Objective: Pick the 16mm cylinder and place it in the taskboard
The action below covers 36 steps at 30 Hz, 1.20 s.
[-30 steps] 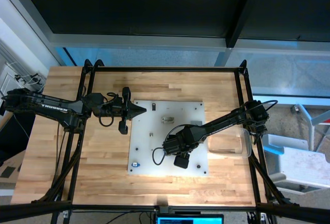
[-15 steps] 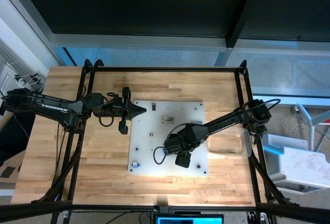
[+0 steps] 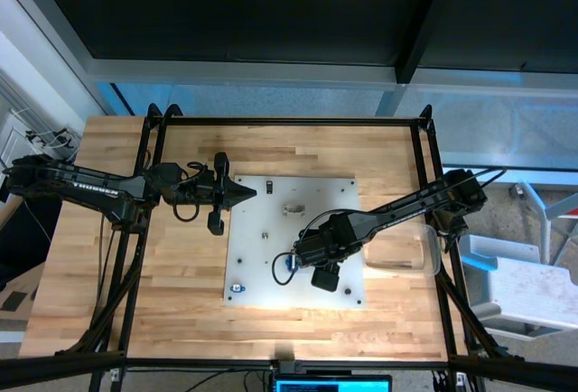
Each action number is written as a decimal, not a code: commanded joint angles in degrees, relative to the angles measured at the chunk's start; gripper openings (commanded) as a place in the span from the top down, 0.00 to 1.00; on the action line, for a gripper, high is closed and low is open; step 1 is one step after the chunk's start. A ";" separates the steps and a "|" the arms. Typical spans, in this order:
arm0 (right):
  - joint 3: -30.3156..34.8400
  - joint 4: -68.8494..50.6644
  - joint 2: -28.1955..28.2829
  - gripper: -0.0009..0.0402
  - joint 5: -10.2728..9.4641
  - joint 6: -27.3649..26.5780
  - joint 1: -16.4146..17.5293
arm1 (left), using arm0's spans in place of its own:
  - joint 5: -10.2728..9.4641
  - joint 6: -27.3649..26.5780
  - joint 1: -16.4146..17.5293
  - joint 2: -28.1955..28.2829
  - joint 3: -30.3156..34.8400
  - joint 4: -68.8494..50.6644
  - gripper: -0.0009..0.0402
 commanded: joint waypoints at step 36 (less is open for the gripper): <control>0.00 -2.08 -5.25 0.55 0.07 -0.04 0.11 | 0.02 0.02 0.02 0.00 0.00 0.02 0.98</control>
